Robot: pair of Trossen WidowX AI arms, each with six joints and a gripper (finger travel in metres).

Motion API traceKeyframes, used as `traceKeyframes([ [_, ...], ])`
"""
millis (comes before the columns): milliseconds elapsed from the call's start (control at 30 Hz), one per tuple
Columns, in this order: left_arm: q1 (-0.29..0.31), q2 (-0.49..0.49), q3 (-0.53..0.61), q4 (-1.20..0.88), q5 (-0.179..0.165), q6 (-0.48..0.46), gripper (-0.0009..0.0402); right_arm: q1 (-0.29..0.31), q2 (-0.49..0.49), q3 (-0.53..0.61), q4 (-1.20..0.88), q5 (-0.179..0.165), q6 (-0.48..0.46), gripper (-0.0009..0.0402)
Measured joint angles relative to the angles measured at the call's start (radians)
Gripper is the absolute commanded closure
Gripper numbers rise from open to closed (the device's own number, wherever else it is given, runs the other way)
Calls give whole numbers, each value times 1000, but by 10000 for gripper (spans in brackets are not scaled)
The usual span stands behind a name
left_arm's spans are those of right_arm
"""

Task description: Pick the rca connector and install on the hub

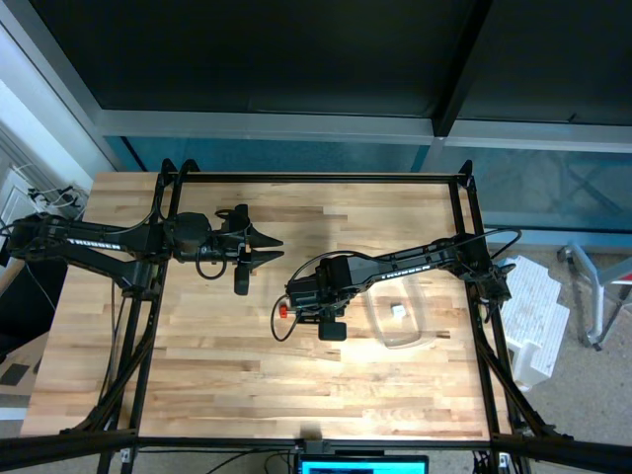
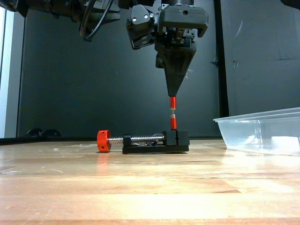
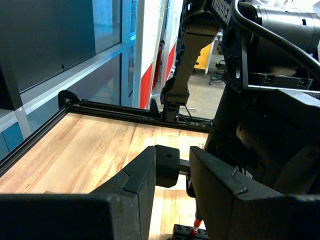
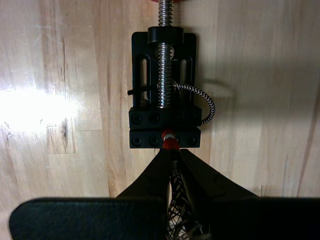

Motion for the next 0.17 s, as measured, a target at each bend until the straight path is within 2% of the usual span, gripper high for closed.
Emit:
traceKeyframes([
  [167,0,0,0,0,0,0,303,0,0,-10,13,0,-6,393],
])
